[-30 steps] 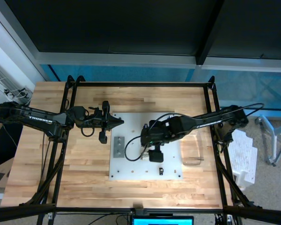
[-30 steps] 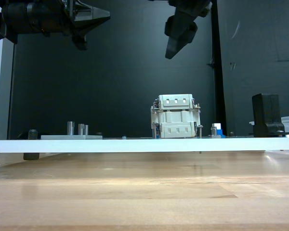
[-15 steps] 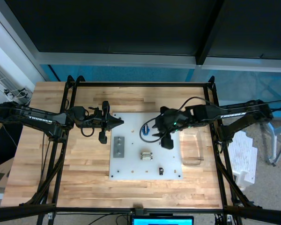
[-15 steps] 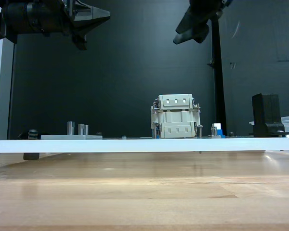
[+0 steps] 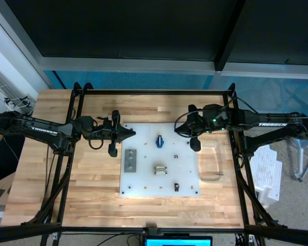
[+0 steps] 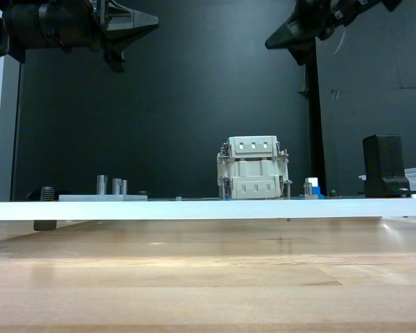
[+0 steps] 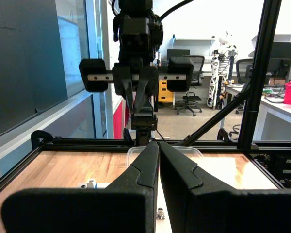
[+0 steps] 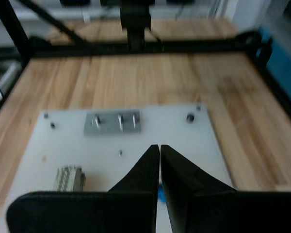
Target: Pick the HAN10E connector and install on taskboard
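Observation:
The HAN10E connector [image 5: 160, 169] [image 6: 253, 170] [image 8: 69, 178], a beige-grey plug block, stands on the white taskboard [image 5: 143, 179] [image 6: 194, 209] [image 8: 174, 131] near its middle, with no gripper touching it. My right gripper [image 5: 178, 129] [image 6: 272, 43] [image 8: 159, 147] hovers high over the board's far right part, shut and empty, well away from the connector. My left gripper [image 5: 132, 133] [image 6: 152, 26] [image 7: 158, 144] hangs above the board's far left edge, shut on nothing.
On the board are a grey metal block [image 5: 130, 160] [image 8: 112, 122], a blue part [image 5: 159, 141] and a black fitting [image 5: 177, 186] [image 6: 385, 166]. A clear plastic tray [image 5: 211, 163] lies right of the board. A black frame surrounds the wooden table.
My right gripper has drawn back from above the connector, rising and moving toward the far right. The connector stays standing on the board. The left arm has not moved.

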